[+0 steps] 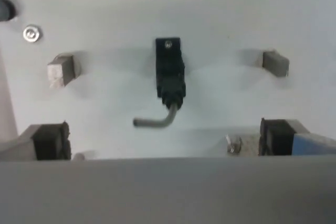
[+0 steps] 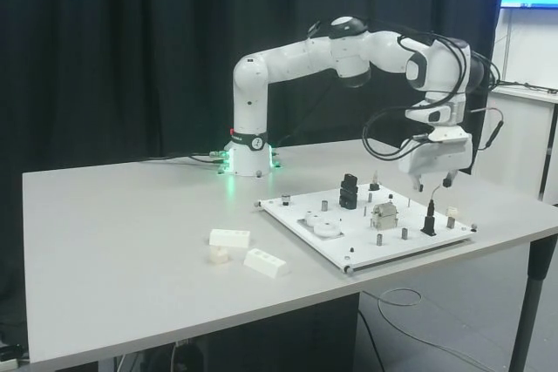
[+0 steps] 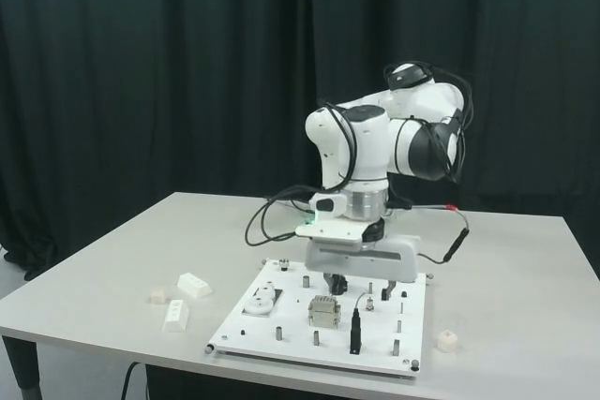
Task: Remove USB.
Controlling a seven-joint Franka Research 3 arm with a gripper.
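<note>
Two black fingertips (image 1: 51,141) of the released end effector (image 1: 163,141) are seen spread above one black USB plug (image 1: 170,73), seated upright in the white board (image 2: 362,234).

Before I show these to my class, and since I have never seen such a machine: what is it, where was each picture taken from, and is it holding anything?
The white machine is a robot arm bolted to a grey table. At its end hangs a gripper with two fingers, which are spread open and hold nothing.

Two pictures come from cameras standing in the room, on different sides of the table. The third comes from a camera on the arm's wrist, looking down past both fingertips.

On the table lies a white board with small parts fixed on it. One of them is a black USB plug with a short grey cable, standing upright in the board. The gripper hovers above it, not touching it, so the plug is not yet pulled out.

Several small white blocks lie loose on the table beside the board.
</note>
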